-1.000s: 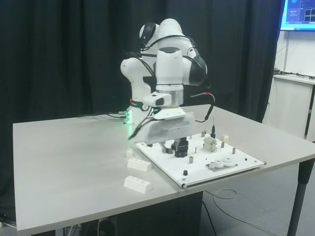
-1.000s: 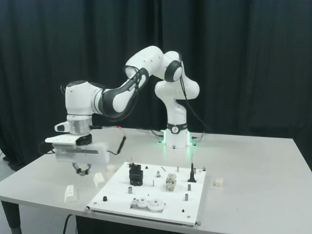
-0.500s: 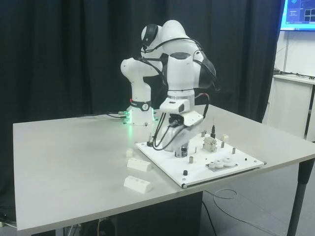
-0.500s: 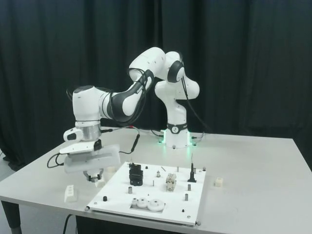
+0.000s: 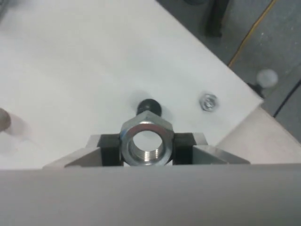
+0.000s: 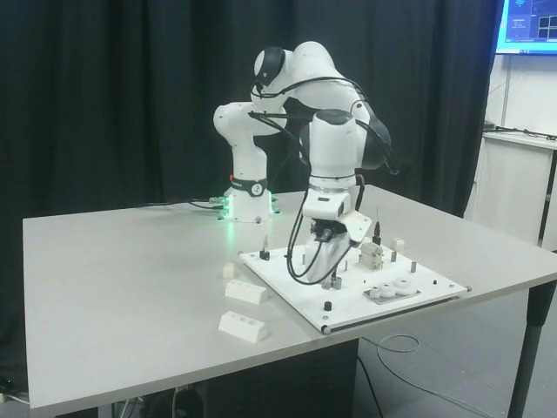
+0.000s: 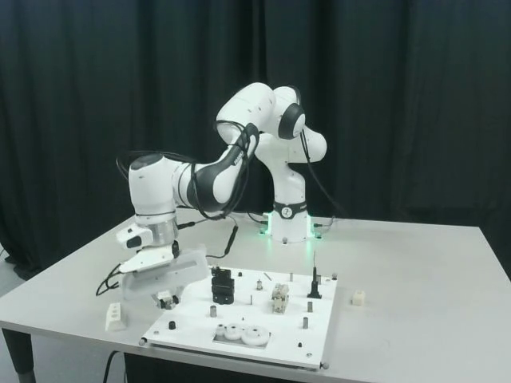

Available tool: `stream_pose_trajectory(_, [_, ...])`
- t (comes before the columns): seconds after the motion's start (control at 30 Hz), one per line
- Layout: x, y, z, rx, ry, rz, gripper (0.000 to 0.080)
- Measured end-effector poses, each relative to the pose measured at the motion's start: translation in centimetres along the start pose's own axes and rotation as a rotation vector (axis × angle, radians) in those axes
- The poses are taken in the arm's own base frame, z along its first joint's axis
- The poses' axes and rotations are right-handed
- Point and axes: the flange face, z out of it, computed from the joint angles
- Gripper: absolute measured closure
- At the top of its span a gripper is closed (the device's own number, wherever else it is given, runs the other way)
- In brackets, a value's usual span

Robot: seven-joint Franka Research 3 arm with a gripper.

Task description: Insert bolt 4.

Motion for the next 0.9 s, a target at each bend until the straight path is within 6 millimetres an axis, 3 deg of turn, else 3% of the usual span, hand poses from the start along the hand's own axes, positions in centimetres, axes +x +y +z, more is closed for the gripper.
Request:
stream_pose_trajectory(0.47, [-0.1,-2.0,1.6,-0.076,-0.063,-0.089,0.0578])
stream_pose_trajectory(0.9, [-0.3,-2.0,1.0,-0.061,-0.068,-0.118,0.0578])
